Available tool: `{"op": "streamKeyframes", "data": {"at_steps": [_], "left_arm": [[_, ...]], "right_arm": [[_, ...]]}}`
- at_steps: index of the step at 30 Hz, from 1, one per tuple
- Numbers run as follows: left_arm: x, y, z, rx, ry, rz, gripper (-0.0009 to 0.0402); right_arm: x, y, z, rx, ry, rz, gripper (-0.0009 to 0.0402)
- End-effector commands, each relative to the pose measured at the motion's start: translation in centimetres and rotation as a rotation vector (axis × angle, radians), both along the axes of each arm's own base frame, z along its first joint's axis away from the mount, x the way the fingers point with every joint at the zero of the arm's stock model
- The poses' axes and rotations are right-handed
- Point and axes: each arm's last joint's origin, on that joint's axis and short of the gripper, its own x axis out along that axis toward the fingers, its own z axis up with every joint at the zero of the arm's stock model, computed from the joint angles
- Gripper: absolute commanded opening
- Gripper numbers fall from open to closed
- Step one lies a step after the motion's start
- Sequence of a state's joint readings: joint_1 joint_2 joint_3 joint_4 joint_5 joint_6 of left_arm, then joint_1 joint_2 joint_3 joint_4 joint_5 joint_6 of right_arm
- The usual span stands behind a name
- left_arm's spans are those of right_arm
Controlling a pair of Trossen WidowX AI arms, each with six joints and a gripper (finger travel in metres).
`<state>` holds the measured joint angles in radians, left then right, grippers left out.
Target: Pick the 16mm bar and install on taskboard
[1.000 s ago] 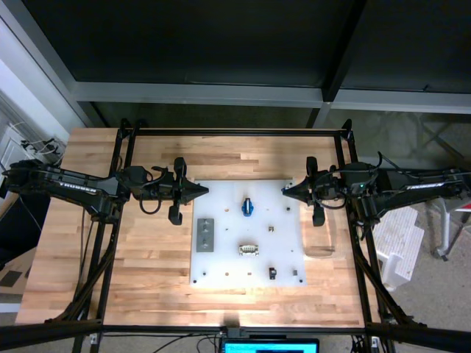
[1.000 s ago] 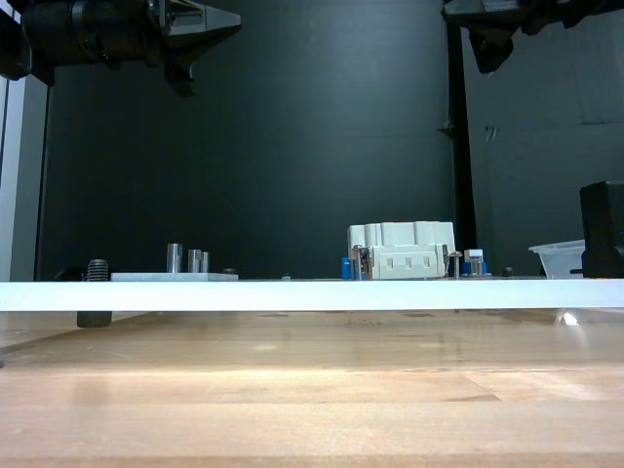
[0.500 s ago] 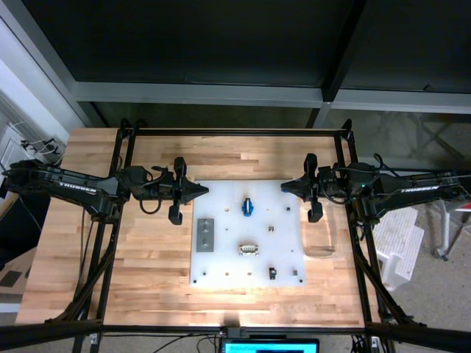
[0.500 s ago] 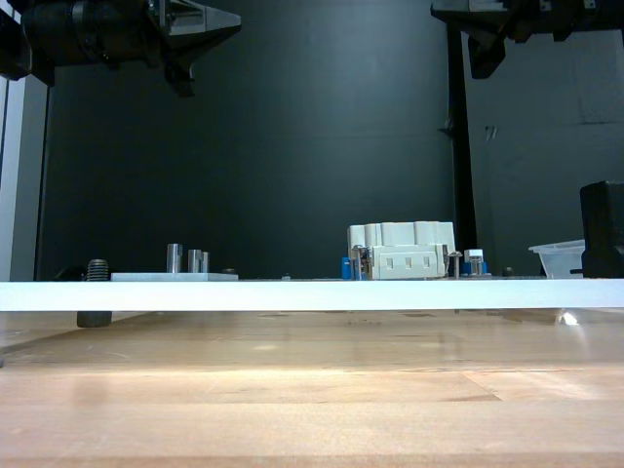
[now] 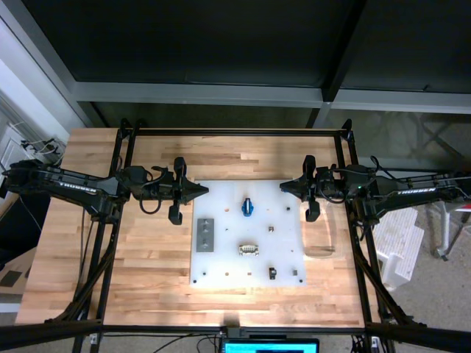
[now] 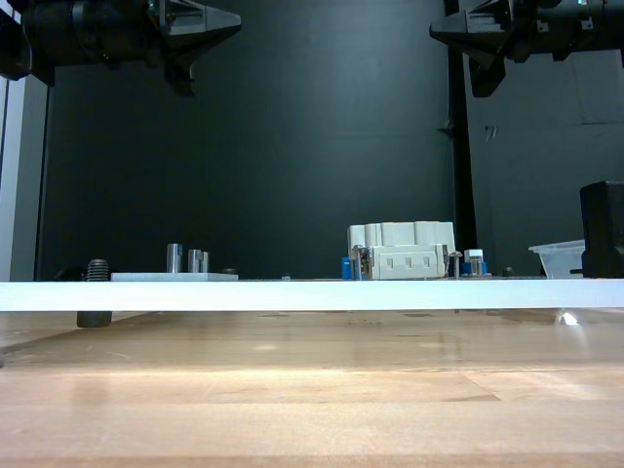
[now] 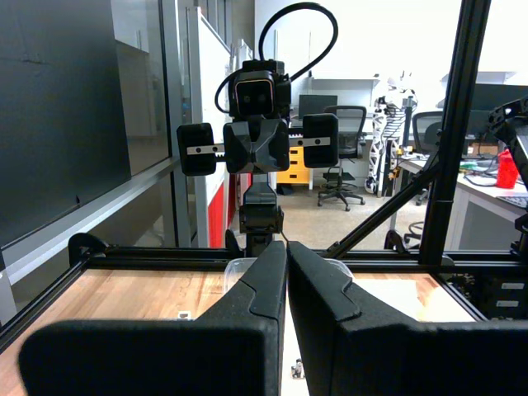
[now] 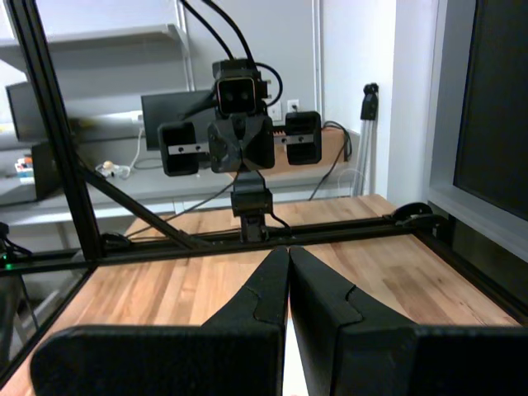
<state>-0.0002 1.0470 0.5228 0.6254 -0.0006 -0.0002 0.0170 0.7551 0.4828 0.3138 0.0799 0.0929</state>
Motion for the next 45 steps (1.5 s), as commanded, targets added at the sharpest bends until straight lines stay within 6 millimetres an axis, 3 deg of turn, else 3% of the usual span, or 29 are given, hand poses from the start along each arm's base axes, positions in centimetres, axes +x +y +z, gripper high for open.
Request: {"op": "streamKeyframes", "data": {"at_steps": [1,10,45], "left_arm": [[0.0,0.0,0.0,0.0,0.0,0.0,0.0],[0.0,0.0,0.0,0.0,0.0,0.0,0.0],[0.0,0.01,0.0,0.0,0.0,0.0,0.0]], "right_arm": [[0.17,0.03,-0.14,-0.002,0.009,0.022,0.0],[1.03,-0.09,-0.57,0.003,0.018,0.02,0.0],[1.04,-0.09,-0.22,0.003,-0.019,0.018,0.0]]}}
